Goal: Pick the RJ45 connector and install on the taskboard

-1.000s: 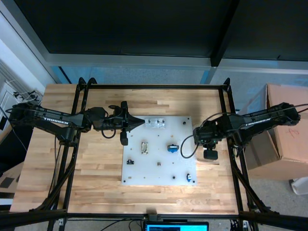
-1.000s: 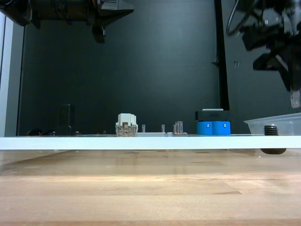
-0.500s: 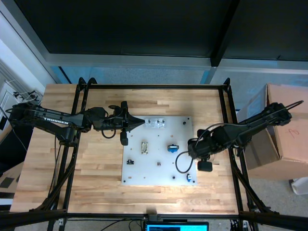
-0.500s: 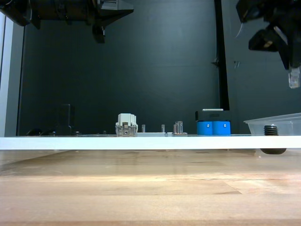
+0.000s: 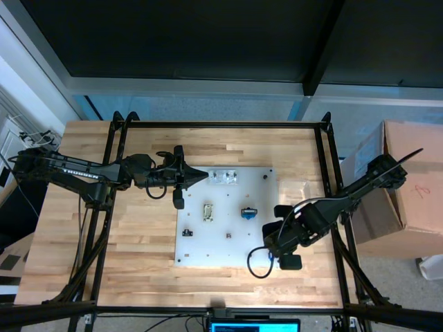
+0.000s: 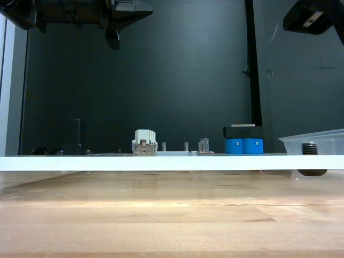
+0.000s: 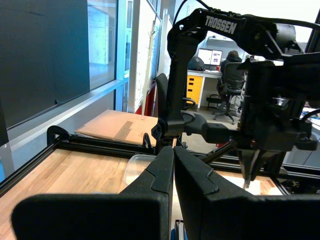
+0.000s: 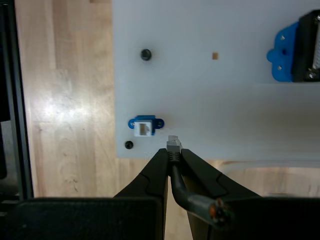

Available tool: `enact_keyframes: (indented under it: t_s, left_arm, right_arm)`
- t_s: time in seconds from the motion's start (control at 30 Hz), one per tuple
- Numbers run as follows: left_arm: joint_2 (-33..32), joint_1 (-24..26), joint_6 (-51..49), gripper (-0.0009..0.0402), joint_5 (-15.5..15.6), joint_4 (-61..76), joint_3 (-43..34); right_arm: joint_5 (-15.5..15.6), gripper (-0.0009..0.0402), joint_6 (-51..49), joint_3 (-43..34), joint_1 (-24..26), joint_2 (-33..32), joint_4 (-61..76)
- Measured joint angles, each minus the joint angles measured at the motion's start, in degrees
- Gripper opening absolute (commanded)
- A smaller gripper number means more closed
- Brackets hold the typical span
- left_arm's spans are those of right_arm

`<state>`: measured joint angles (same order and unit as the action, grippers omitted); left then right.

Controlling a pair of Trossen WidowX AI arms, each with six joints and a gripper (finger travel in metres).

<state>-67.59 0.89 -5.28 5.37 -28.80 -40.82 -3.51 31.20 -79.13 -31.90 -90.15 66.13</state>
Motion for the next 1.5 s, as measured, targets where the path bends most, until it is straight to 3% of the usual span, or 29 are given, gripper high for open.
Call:
enact_keyframes:
  t_s: [0.47,1.5]
  left_arm:
    - [0.0,0.0,0.02,0.0,0.02,0.02,-0.02]
    - [0.0,0.0,0.02,0.0,0.0,0.02,0.0]
  right_arm:
    - [0.13,0.0,0.5,-2.78,-2.89,-6.8,0.15]
    - [0.09,0.0,1.57,1.73,-3.8,-7.15,-5.18]
